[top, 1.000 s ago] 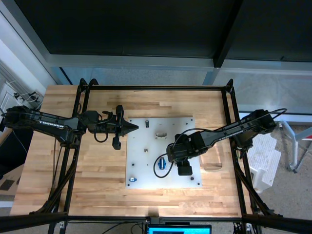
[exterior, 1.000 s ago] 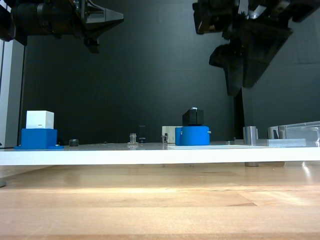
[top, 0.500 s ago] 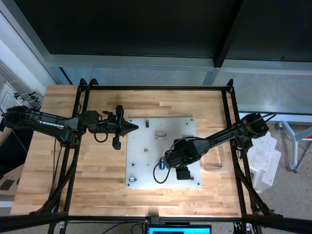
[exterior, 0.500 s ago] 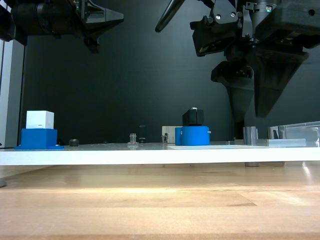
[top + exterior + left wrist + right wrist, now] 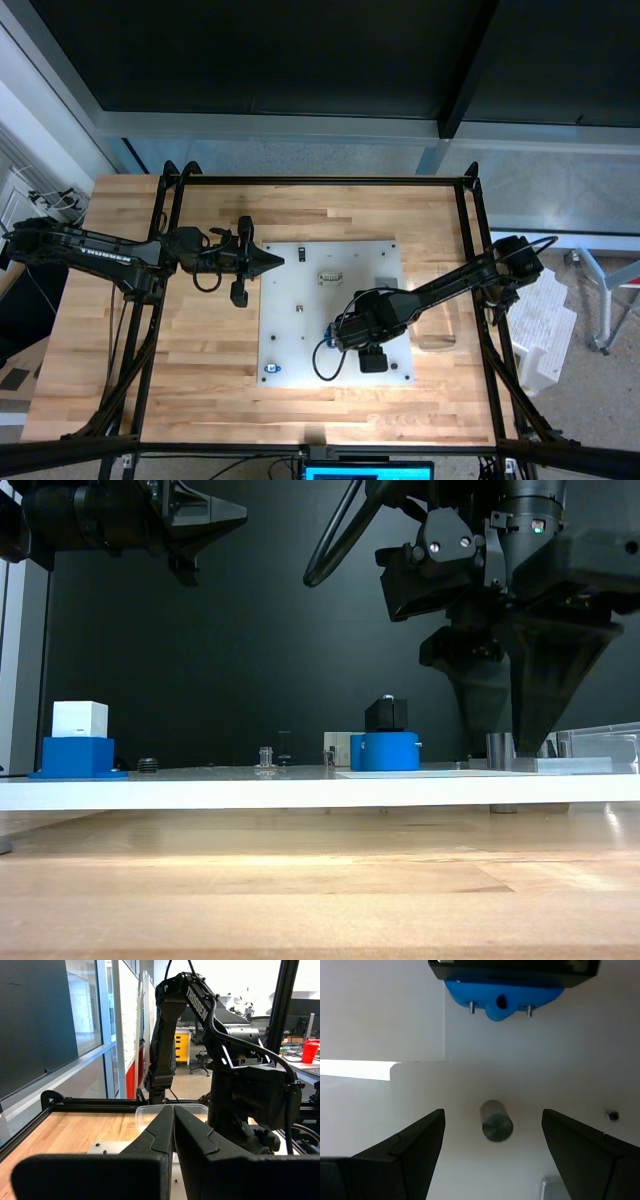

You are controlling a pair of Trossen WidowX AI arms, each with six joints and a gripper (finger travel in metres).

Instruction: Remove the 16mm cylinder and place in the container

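The left end effector (image 5: 276, 260) hung clenched above the desk (image 5: 180, 360) at the white board (image 5: 295, 345)'s left edge, seemingly parked out of the way. The right end effector (image 5: 492, 1114) straddled the upright 16mm cylinder (image 5: 496, 1122) on the board, released, likely aligning a grasp, with the container (image 5: 438, 344) close by on its right.

The wooden table (image 5: 150, 340) carries a white board (image 5: 285, 335) at its middle, with a clear container (image 5: 440, 337) just beside the board's right edge.
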